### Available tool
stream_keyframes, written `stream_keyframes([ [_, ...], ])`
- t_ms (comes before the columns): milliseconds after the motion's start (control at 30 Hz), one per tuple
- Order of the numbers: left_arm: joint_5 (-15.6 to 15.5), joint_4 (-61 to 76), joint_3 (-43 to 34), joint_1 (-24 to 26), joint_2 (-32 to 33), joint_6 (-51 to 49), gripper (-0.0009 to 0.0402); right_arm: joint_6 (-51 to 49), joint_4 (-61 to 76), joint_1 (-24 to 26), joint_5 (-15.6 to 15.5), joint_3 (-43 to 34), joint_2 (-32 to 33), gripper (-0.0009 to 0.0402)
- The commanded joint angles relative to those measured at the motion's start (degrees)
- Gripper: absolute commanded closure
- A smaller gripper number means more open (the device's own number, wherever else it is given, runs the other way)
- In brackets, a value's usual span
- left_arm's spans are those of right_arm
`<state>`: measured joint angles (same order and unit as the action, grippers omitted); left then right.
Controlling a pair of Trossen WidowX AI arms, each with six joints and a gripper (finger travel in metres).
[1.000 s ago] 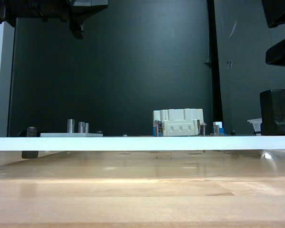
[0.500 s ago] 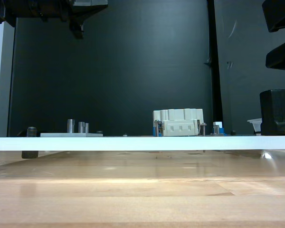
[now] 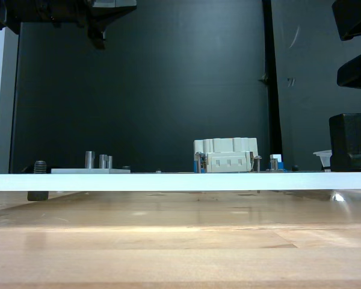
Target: Pick the 16mm bar and install on taskboard
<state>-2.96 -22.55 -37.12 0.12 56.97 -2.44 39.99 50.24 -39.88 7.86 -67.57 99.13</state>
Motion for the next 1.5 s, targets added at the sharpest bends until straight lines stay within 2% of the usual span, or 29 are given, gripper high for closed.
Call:
stream_keyframes([
  [33,0.0,0.0,0.0,0.0,0.0,0.0,0.0393,0.1,0.0,0.0,-0.1,-0.1,0.0,0.0248],
  [267,0.0,0.0,0.0,0.0,0.0,0.0,0.0393,-0.3,0.4,0.0,-1.0,-0.1,-0.9,0.0200],
  [500,0.0,0.0,0.0,0.0,0.0,0.0,0.0393,-0.6,3.7,0.0,-1.9,-0.1,-4.4,0.0182],
  [667,0.0,0.0,0.0,0.0,0.0,0.0,0.0393,-0.6,5.2,-0.1,-1.9,-0.1,-7.1,0.0182],
  [1167,0.0,0.0,0.0,0.0,0.0,0.0,0.0393,-1.6,5.9,0.1,-1.3,0.0,-8.1,0.0182],
  [1333,0.0,0.0,0.0,0.0,0.0,0.0,0.0393,-4.4,0.4,2.3,-0.7,2.8,-12.9,0.0190],
  [1500,0.0,0.0,0.0,0.0,0.0,0.0,0.0393,-7.6,-4.2,5.3,3.1,7.6,-19.9,0.0217],
])
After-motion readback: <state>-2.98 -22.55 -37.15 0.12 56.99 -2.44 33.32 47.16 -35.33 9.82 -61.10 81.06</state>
